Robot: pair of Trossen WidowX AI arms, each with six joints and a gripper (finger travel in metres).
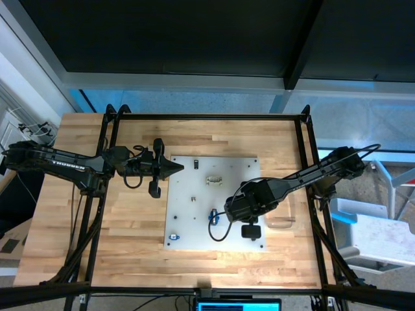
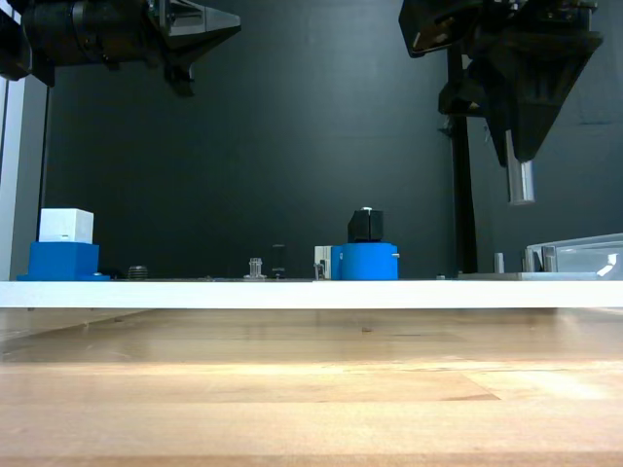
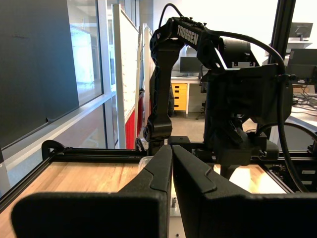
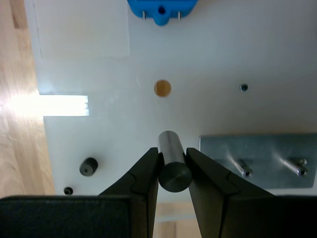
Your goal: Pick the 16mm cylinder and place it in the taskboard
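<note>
One upright 16mm cylinder (image 2: 522, 181) in right gripper (image 4: 172, 151); left gripper (image 1: 177, 168) aloft.

Butcher-block table (image 1: 58, 214) under black frame (image 1: 207, 117); bright glass-walled office (image 3: 184, 94) beyond.

I read "TROSSEN" in white letters on the black right arm (image 3: 190, 34), and the same brand along the left arm (image 1: 66, 161). Nothing else is legible.

Grey 16mm cylinder (image 4: 173, 159) pinched in black right gripper (image 4: 172, 154) above white taskboard (image 4: 223, 49); black left gripper (image 3: 171, 148) closed, over board's left edge; blue connector (image 4: 161, 6); light wood table (image 1: 130, 259)
</note>
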